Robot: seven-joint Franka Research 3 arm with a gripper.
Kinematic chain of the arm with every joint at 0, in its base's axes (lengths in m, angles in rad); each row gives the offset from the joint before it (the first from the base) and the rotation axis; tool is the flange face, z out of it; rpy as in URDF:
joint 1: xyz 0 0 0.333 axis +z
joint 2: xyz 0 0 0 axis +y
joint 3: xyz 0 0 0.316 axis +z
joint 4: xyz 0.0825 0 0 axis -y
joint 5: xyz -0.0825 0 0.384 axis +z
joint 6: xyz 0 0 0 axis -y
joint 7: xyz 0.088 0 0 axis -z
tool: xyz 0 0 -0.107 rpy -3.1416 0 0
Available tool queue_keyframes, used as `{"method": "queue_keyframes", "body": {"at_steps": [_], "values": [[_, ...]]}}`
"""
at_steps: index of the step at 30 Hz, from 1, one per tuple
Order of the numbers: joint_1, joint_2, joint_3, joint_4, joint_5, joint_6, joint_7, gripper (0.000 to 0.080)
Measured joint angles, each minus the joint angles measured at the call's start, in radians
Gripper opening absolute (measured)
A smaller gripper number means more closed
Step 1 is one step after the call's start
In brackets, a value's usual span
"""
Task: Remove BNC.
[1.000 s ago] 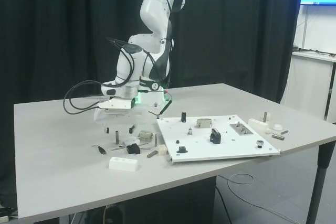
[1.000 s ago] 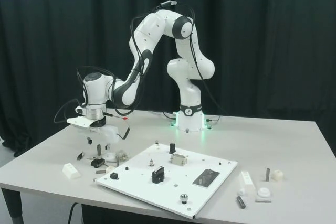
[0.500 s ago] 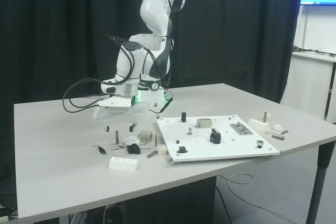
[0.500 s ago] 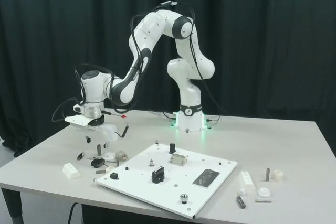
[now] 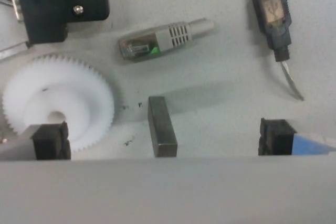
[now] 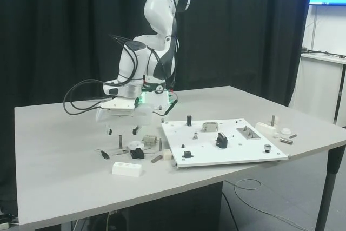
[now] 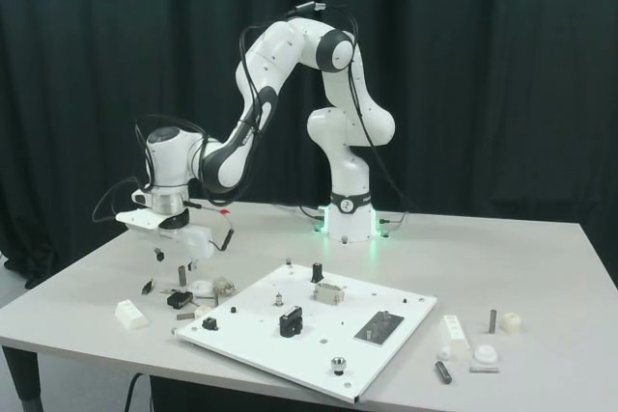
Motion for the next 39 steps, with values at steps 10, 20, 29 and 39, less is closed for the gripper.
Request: {"method": "queue_keyframes", "body": {"at_steps": [10,20,29,39], "values": [[0.001,-0.003,0.001,0.028,0.003,-0.045,0.000,0.0800],[0.016,-0.036,0.003,0.062,0.052,-0.146,0.002,0.0800],[0.057,-0.100,0.003,0.070,0.079,-0.235,0.049,0.0800],[0.130,-0.170,0.003,0.069,0.087,-0.286,0.263,0.0800]]}}
